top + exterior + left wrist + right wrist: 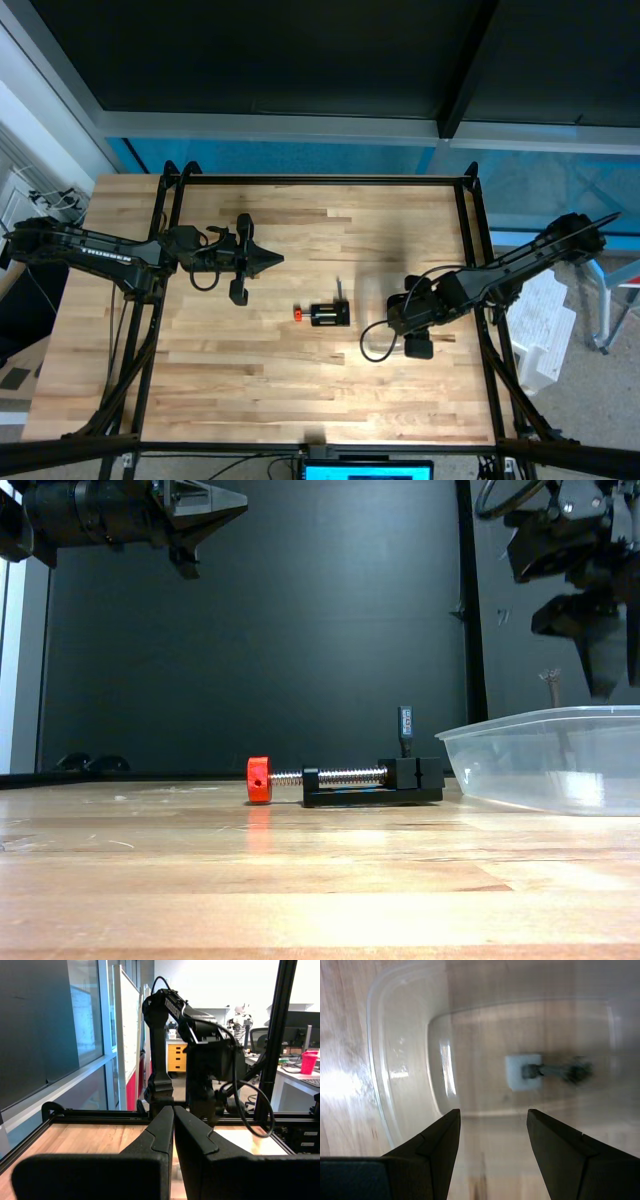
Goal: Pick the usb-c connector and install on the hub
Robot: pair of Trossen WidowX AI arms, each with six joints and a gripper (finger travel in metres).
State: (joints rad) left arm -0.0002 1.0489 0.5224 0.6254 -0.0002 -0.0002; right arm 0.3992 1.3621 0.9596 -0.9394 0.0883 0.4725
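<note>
The hub (328, 314) lies mid-table, a black block with an orange-red end (259, 779) and a thin dark pin (405, 725) standing up from it. The usb-c connector (560, 1071) is a small grey, partly dark piece inside the clear plastic tray (520, 770), right beside a white square piece (522, 1073). My right gripper (493, 1114) hangs open above the tray, pointing down, with nothing between its fingers (603, 650). It sits just right of the hub (370, 780). My left gripper (272, 259) is shut and empty, raised left of the hub and aimed toward the right arm.
The tray's wall (395, 1060) stands close to the hub's right end. A black frame rail (320, 180) borders the wooden table. The right arm's cable (375, 340) loops down near the table.
</note>
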